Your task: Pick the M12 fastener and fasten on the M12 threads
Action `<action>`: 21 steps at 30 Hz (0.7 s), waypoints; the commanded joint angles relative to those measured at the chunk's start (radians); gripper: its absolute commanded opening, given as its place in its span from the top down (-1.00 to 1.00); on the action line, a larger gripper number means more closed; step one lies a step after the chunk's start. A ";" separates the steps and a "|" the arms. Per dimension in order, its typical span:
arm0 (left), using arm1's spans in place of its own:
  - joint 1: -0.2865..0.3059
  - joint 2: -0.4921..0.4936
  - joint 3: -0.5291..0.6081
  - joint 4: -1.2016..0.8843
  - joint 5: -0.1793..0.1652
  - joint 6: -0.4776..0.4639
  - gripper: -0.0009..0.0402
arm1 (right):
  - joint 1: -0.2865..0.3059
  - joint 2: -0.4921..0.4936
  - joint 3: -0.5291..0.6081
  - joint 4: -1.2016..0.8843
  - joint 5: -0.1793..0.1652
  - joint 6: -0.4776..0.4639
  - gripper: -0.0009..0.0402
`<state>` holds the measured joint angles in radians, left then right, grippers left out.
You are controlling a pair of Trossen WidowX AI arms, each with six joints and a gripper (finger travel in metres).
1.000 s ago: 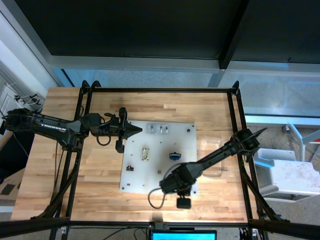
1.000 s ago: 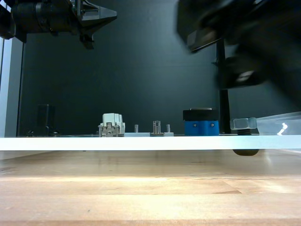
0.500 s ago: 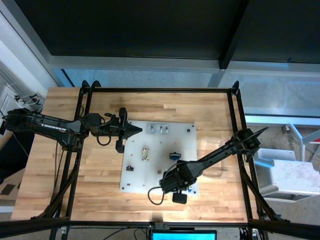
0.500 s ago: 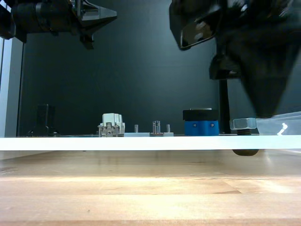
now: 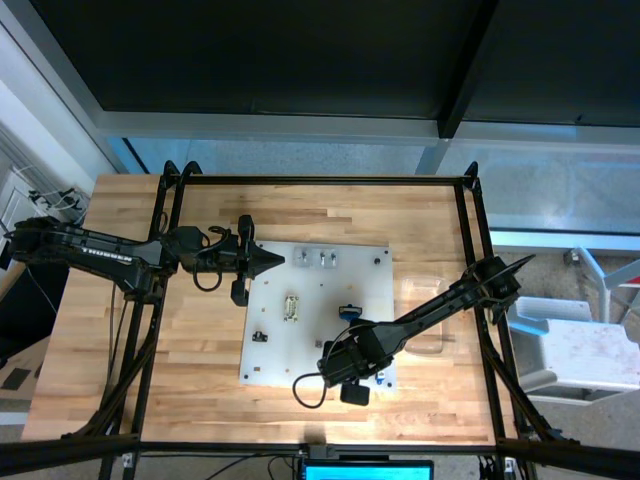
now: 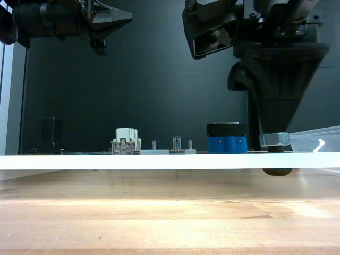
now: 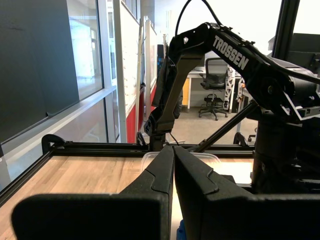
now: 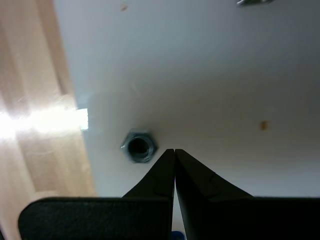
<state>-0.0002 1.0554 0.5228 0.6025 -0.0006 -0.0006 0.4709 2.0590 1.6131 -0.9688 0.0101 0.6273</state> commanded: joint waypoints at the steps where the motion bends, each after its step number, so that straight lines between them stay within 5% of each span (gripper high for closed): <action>1: 0.000 0.000 0.000 0.000 0.000 0.000 0.96 | 0.000 0.000 -0.005 0.003 -0.047 0.000 0.96; 4: 0.000 0.000 0.000 0.000 0.000 0.000 0.96 | 0.000 -0.005 -0.004 0.029 -0.210 -0.048 0.96; 6: 0.000 0.000 0.000 0.000 0.000 0.000 0.96 | 0.001 -0.006 -0.004 0.038 -0.275 -0.060 0.96; 8: 0.000 0.000 0.000 0.000 0.000 0.000 0.96 | 0.001 -0.007 -0.004 0.035 -0.257 -0.048 0.96; 16: 0.000 0.000 0.000 0.000 0.000 0.000 0.96 | 0.001 -0.007 -0.005 -0.014 -0.039 0.004 0.96; 21: 0.000 0.000 0.000 0.000 0.000 0.000 0.96 | 0.000 -0.004 -0.005 -0.012 -0.012 0.003 0.96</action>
<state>-0.0002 1.0557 0.5224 0.6022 -0.0006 -0.0010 0.4713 2.0518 1.6089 -0.9833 -0.0170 0.6300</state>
